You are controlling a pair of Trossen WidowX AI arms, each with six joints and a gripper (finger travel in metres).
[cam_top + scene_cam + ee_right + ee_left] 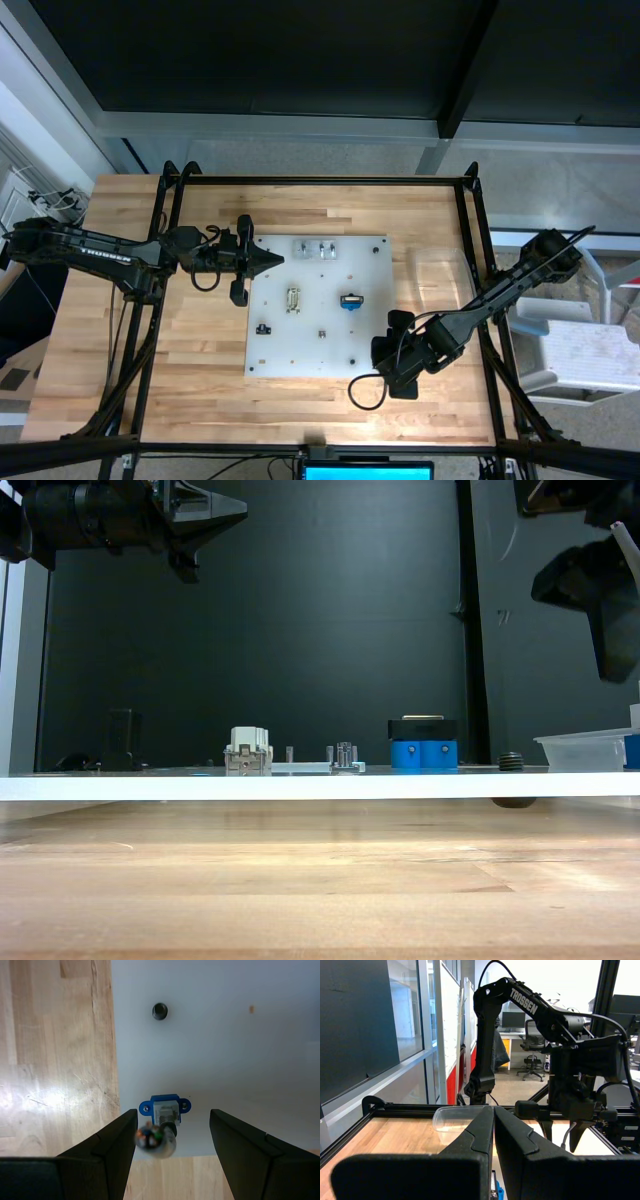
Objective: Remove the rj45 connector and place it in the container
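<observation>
My right gripper (172,1112) hangs open over the white board's (300,345) lower right. The rj45 connector (350,300) stands upright right of mid-board, cable end up. My left gripper (268,260), closed, hovers at the board's upper-left edge.

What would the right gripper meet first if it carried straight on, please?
Probably the connector in its blue holder on the white board, framed between the right gripper's open fingers. The left gripper hovers shut over the board's left edge.

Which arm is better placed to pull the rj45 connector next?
Right. The right pincer hangs open over the board, aimed at the rj45 connector, with the container on that side. The left pincer is shut at the board's far-left edge.
</observation>
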